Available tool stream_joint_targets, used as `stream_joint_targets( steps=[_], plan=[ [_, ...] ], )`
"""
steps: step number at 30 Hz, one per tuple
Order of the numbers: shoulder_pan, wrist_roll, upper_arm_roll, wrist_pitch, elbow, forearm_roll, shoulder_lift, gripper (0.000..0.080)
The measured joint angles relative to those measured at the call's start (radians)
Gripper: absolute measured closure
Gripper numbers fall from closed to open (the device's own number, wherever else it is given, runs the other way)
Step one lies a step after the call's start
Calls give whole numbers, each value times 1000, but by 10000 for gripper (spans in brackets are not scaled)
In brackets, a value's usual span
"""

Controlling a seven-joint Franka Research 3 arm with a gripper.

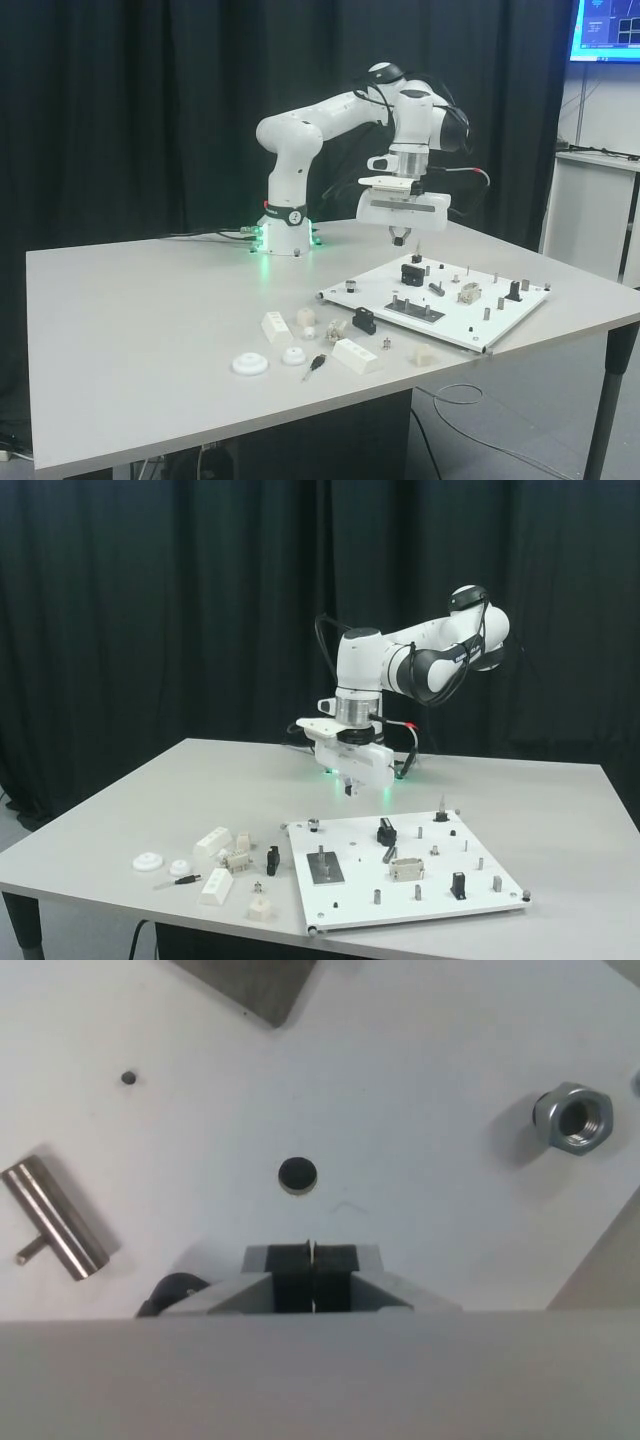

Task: Pick round peg 4.

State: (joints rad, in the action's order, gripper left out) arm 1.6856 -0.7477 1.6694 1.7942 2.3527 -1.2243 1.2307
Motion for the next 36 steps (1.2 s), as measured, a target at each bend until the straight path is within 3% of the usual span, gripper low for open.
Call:
stream_joint_targets(
  steps=[36],
  plan=[
    [-2, 50, 0, 6, -2, 0, 0, 803]
  ],
)
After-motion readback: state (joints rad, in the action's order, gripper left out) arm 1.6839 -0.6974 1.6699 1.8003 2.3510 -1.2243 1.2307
